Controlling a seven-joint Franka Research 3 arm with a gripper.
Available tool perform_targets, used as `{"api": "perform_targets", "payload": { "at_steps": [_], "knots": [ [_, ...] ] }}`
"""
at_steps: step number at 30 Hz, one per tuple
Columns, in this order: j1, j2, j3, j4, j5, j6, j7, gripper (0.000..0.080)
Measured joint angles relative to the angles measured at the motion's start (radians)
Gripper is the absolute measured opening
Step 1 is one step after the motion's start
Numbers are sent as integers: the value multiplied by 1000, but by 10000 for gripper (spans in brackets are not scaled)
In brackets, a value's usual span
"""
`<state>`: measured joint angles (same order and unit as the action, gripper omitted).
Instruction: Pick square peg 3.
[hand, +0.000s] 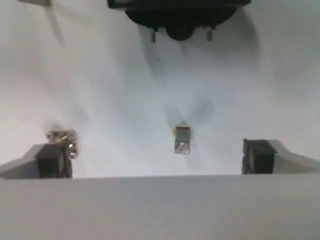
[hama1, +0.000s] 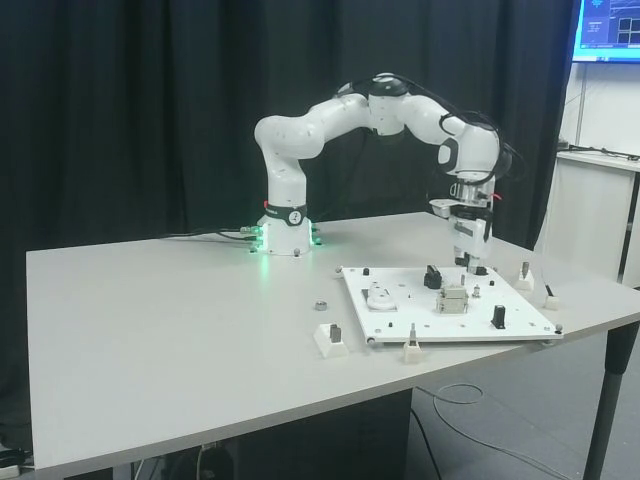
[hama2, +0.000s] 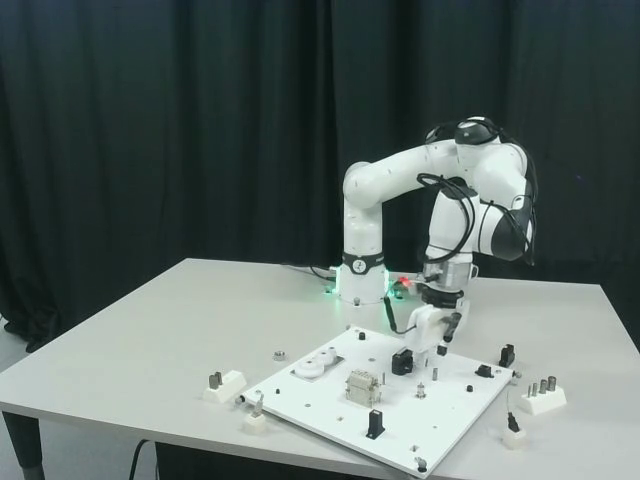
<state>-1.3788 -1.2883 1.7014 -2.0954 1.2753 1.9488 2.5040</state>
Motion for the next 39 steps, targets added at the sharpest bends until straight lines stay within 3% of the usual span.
{"api": "perform_targets", "payload": {
  "at_steps": [3,4,7,30,39],
  "knots": [
    [0,0,-13,-1,-9,-14,-5,643],
    [0,0,-18,-1,-13,-19,-6,767],
    [0,0,-31,-1,-24,-31,-13,795],
    [-1,11,-97,8,-159,-50,-168,800],
    [-11,27,-101,16,-233,-12,-338,800]
  ]
}}
